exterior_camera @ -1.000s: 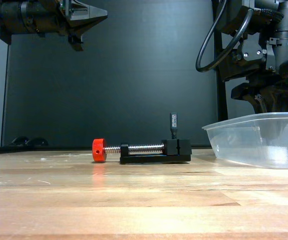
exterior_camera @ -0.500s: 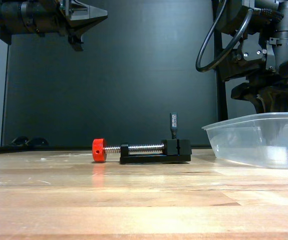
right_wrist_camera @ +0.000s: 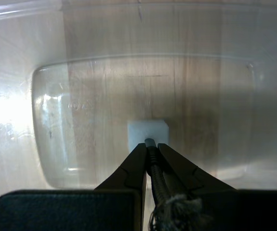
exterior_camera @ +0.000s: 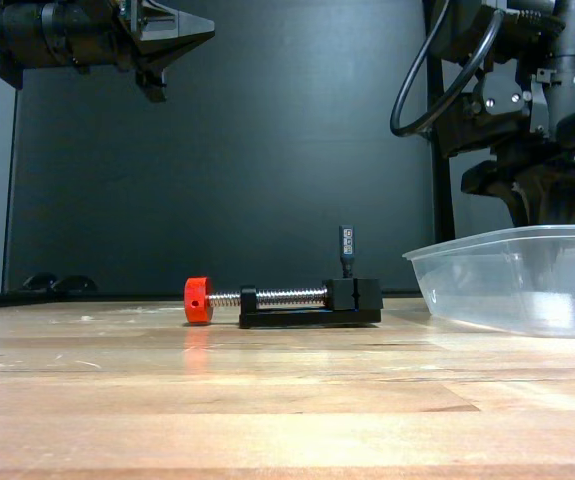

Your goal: Pick the usb-c connector and install on the hub

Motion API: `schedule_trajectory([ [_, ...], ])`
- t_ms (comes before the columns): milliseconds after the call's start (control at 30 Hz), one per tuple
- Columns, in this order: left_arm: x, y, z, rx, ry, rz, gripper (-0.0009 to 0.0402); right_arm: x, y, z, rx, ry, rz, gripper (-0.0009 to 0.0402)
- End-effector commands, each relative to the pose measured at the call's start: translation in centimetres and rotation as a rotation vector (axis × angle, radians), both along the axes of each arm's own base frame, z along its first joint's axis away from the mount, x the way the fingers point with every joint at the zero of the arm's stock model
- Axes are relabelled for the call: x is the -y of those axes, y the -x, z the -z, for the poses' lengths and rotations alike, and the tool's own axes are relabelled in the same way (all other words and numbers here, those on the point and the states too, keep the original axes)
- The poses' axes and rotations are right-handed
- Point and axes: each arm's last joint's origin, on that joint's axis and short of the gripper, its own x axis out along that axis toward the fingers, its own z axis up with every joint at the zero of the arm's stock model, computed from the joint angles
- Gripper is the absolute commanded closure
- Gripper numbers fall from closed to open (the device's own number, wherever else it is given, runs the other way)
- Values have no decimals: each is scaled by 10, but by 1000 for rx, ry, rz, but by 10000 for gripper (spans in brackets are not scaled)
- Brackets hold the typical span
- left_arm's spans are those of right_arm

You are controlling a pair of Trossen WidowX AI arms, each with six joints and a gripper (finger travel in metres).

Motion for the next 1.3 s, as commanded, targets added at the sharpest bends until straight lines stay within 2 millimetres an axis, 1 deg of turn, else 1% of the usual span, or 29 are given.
schedule_trajectory([
  [33, 0, 0, 0, 1, 0, 0, 393, 0, -1, -8, -7, 1, 0, 393],
  [200, 0, 0, 0, 1, 0, 0, 393, -1, -1, -23, 32, -17, -1, 394],
  [300, 0, 0, 0, 1, 0, 0, 393, -1, -1, -37, 49, -22, -1, 393],
  [433, 0, 0, 0, 1, 0, 0, 393, -1, -3, -60, 62, -49, -16, 393],
  [633, 0, 0, 0, 1, 0, 0, 393, -3, -11, -98, 132, -63, -35, 393],
  [800, 0, 0, 0, 1, 0, 0, 393, -1, -13, -117, 163, -67, -38, 393],
  [933, 0, 0, 0, 1, 0, 0, 393, -1, -14, -124, 182, -68, -27, 393],
  [1233, 0, 0, 0, 1, 0, 0, 393, -1, -14, -123, 176, -72, -4, 393],
  [1300, 0, 0, 0, 1, 0, 0, 393, 0, -17, -121, 172, -70, 0, 393],
])
